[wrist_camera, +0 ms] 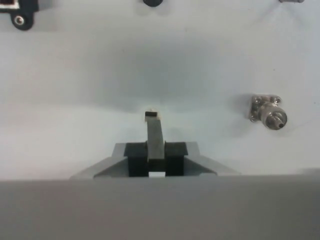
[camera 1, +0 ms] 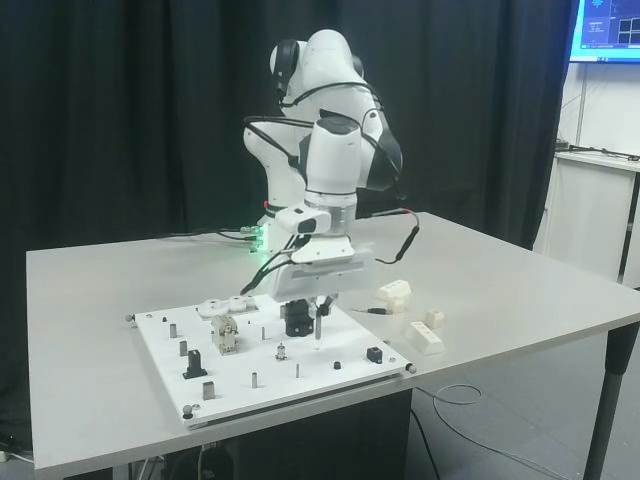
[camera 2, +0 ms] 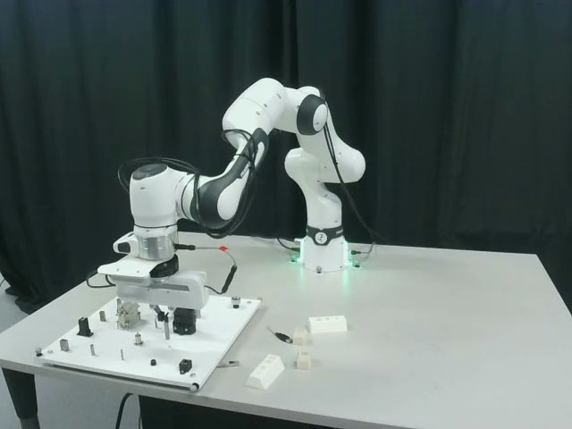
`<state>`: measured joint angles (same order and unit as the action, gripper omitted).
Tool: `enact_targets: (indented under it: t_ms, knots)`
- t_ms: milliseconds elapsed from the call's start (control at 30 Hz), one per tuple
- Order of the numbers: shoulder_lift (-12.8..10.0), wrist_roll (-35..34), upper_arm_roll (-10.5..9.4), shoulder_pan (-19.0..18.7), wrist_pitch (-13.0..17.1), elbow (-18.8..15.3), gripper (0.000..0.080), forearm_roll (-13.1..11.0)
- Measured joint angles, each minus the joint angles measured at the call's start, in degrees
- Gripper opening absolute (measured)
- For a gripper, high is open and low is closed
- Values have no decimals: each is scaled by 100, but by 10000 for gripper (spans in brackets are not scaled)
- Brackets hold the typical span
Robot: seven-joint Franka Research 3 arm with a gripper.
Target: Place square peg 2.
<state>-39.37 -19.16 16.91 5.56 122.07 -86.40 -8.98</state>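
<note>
My gripper (wrist_camera: 156,156) is shut on a thin grey square peg (wrist_camera: 154,135), which points down from between the black fingers (wrist_camera: 136,155). The peg's lower tip hangs just above, or touches, the white board (wrist_camera: 75,75); I cannot tell which. In the first room view the gripper (camera 1: 317,316) holds the peg (camera 1: 318,333) upright over the middle of the board (camera 1: 260,395). The second room view shows the same gripper (camera 2: 164,314) and peg (camera 2: 166,328) above the board (camera 2: 219,344).
A metal connector (wrist_camera: 268,114) stands on the board near the peg, also visible as a connector (camera 1: 281,351). A black block (camera 1: 297,318) sits just behind the gripper. Small pegs and fixtures dot the board. White blocks (camera 1: 426,338) and a cable lie on the grey table beside it.
</note>
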Motion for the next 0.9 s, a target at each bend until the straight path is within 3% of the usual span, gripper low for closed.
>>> enact_targets:
  t_ms: [900]
  knots:
    - [1,-3,50,-7,-119,99,64,0]
